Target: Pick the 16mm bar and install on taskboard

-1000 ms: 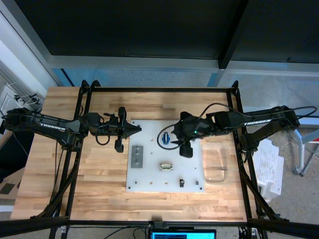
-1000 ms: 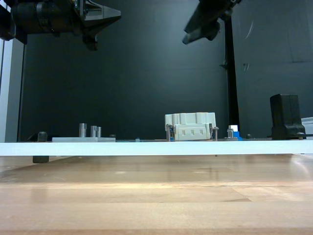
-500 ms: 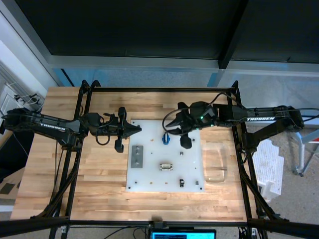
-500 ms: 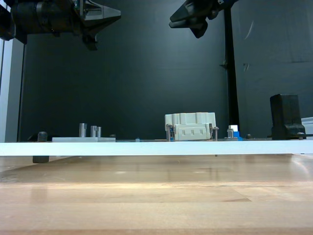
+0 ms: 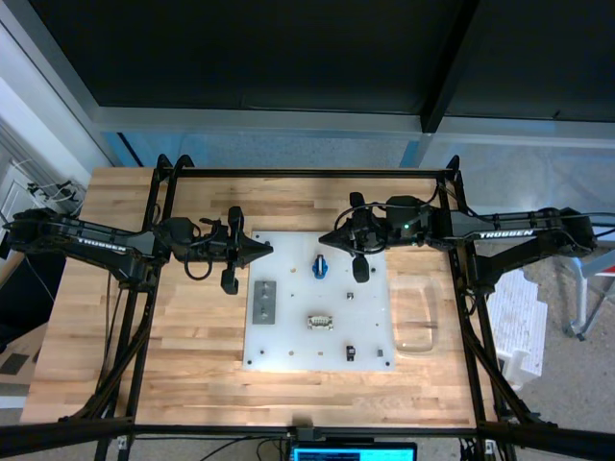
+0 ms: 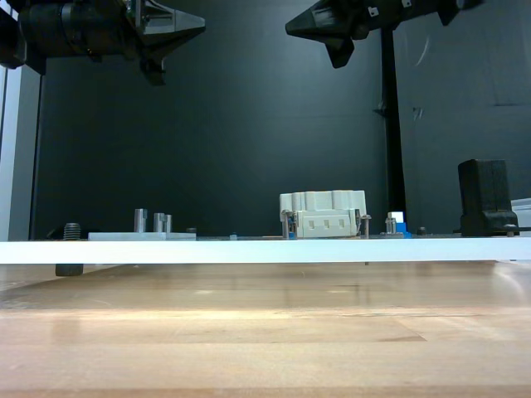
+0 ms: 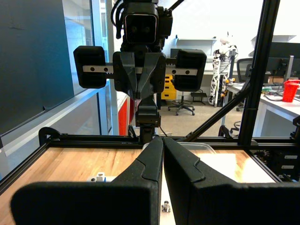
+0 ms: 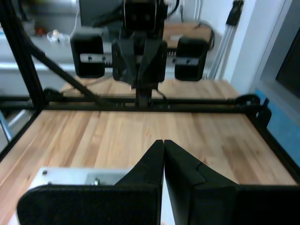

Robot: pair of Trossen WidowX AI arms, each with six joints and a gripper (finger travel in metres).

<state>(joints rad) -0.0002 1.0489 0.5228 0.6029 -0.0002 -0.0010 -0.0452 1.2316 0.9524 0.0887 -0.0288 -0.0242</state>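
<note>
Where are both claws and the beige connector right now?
left claw (image 5: pixel 269 248), high view, shut fingertips, raised by the far-left corner of the taskboard (image 5: pixel 285 343).
right claw (image 5: pixel 324 239), high view, shut fingertips, raised over the taskboard's far edge.
beige connector (image 6: pixel 323 214), low view, front face of housing.

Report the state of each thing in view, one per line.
left gripper, jaws shut, empty, hovering high at the taskboard's left edge.
right gripper, jaws shut, empty, hovering high over the taskboard's far edge.
taskboard, lying flat on the table.
beige connector, seated upright on the taskboard.

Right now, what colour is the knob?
Blue knob, high view; left gripper and right gripper hover above.
</note>
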